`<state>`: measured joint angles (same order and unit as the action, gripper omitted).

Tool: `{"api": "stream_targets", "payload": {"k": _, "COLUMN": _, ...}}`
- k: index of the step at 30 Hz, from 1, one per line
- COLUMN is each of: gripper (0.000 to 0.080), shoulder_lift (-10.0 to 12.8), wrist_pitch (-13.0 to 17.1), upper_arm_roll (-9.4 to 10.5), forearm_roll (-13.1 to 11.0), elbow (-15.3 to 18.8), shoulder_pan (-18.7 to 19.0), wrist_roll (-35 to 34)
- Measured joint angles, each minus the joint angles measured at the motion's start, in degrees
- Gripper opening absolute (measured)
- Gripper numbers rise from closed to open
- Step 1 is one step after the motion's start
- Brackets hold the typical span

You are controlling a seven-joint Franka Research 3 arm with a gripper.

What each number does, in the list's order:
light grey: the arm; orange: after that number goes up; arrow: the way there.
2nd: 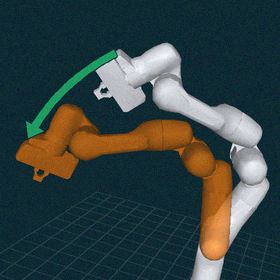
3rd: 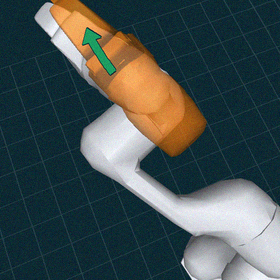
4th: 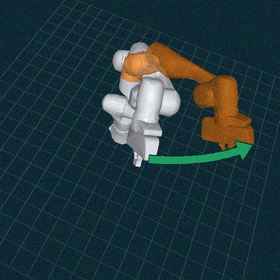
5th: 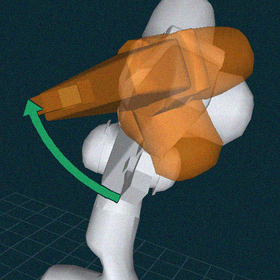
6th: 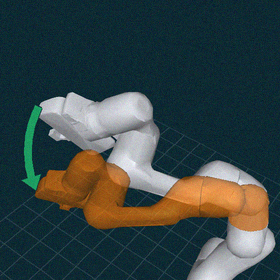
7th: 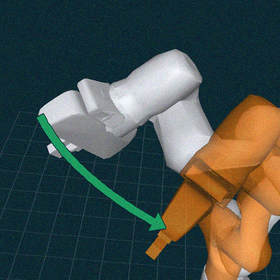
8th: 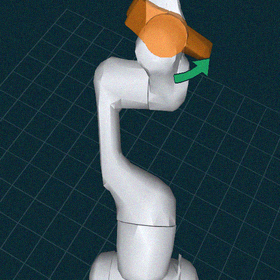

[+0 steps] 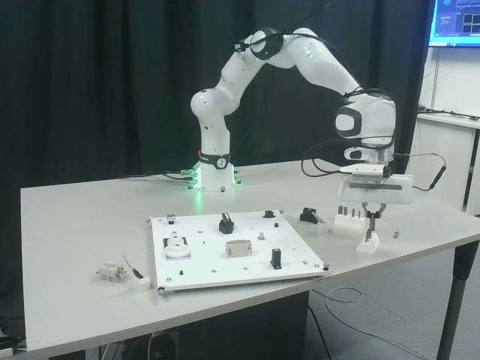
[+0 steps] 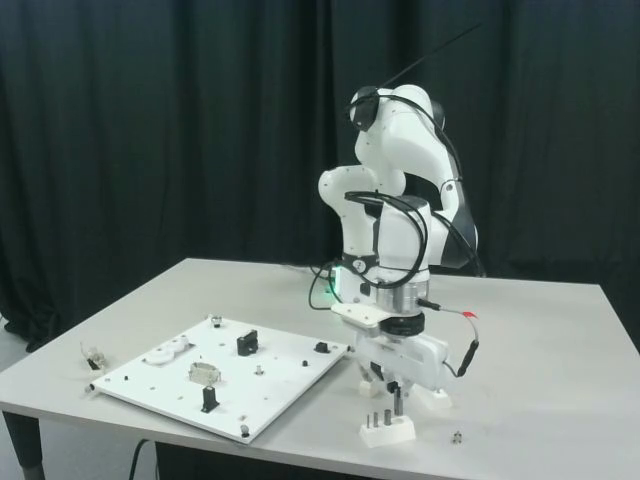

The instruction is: Insert round peg 4.

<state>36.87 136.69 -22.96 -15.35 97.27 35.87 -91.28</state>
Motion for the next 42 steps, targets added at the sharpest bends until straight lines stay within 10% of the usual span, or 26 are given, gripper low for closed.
{"api": "stream_targets", "payload": {"k": 24, "gripper": 0.0145, "shoulder_lift": -0.51, "wrist_pitch": -0.40, "upper_arm_roll": -0.41, "forearm_roll": 0.49, "elbow": -0.43, "shoulder_pan": -0.01, "wrist_roll": 2.14}}
{"api": "stream_targets", "payload": {"k": 42, "gripper": 0.0145, "shoulder_lift": -5.84, "wrist_pitch": -11.95, "upper_arm_roll": -4.65, "forearm_roll": 3.62, "elbow": 0.00, "shoulder_pan": -0.63, "wrist_roll": 10.09}}
